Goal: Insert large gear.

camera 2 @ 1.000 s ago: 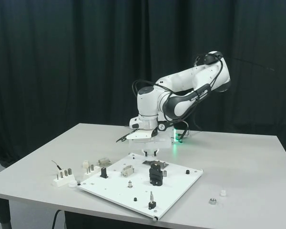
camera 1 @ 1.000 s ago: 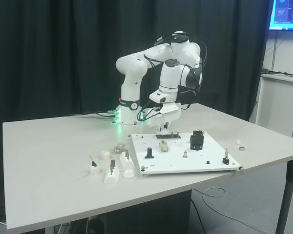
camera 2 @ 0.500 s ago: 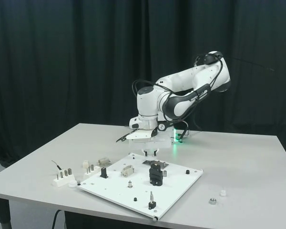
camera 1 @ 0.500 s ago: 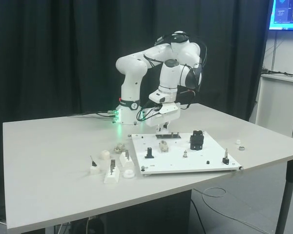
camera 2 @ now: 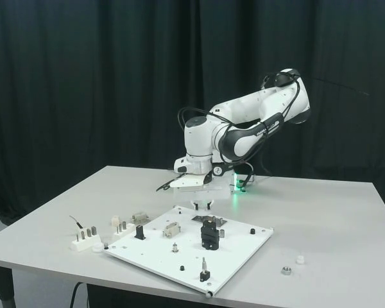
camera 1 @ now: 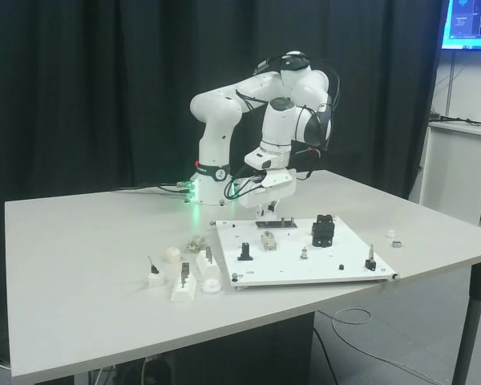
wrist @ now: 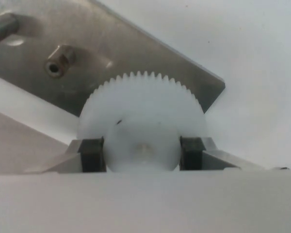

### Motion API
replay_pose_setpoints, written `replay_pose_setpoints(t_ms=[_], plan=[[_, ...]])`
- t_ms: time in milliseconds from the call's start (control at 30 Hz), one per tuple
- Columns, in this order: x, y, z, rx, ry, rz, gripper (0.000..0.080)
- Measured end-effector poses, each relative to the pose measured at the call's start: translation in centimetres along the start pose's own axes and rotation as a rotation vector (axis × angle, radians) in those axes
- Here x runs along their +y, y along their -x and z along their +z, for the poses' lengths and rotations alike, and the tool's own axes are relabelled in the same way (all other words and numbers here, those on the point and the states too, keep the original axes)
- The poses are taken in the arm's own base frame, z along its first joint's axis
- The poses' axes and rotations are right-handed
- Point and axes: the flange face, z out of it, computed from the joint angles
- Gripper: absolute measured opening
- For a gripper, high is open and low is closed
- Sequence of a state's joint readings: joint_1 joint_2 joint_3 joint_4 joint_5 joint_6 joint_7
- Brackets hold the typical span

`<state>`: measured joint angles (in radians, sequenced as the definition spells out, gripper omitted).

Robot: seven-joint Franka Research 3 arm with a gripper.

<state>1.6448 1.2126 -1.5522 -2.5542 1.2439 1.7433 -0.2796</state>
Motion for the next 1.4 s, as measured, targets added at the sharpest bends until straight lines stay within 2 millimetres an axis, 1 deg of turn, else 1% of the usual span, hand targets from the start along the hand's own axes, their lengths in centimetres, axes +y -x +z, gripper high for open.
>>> replay_pose_setpoints(t_ms=[1067, 1400], plan=[[-0.14, -0.19, -0.06, 0.017, -0.006, 0.001, 0.0331], [-0.51, -0.27, -0.16, 0.023, -0.02, -0.002, 0.0331]])
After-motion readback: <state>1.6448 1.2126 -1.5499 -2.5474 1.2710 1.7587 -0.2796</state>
